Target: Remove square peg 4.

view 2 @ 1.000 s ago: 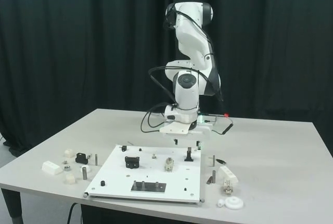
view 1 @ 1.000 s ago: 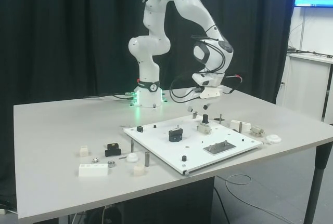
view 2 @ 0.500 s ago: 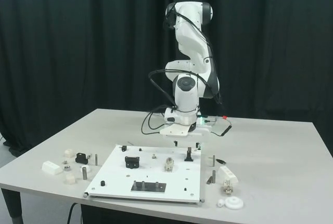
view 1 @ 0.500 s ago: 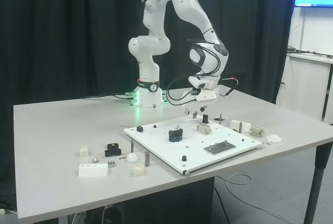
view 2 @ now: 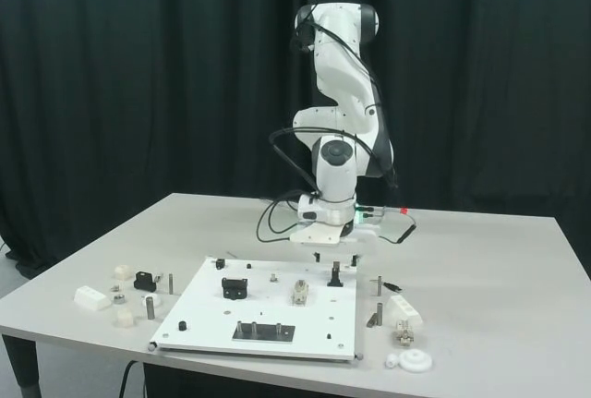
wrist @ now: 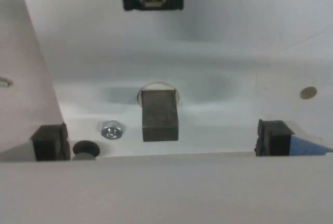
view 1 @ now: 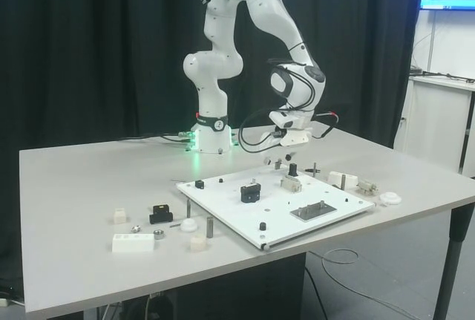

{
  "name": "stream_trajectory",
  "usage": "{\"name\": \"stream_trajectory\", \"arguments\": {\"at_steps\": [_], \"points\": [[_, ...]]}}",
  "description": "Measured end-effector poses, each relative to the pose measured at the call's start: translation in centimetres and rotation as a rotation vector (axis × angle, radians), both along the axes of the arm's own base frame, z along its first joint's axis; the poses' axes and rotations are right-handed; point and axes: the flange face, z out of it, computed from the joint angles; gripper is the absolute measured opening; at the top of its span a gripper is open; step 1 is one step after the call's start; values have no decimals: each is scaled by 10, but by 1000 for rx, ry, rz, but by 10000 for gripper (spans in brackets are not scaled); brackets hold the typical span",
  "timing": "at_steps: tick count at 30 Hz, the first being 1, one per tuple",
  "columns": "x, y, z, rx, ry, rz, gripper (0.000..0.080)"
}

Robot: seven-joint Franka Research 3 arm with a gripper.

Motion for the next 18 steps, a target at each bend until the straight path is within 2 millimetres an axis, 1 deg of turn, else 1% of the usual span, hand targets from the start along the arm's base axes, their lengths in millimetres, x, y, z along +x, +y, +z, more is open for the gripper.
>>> {"name": "stream_trajectory", "arguments": {"at_steps": [6, 18], "points": [[-5, -1, -5, 0, -4, -1, 800], [-6, -1, -10, 0, -18, -11, 800]]}}
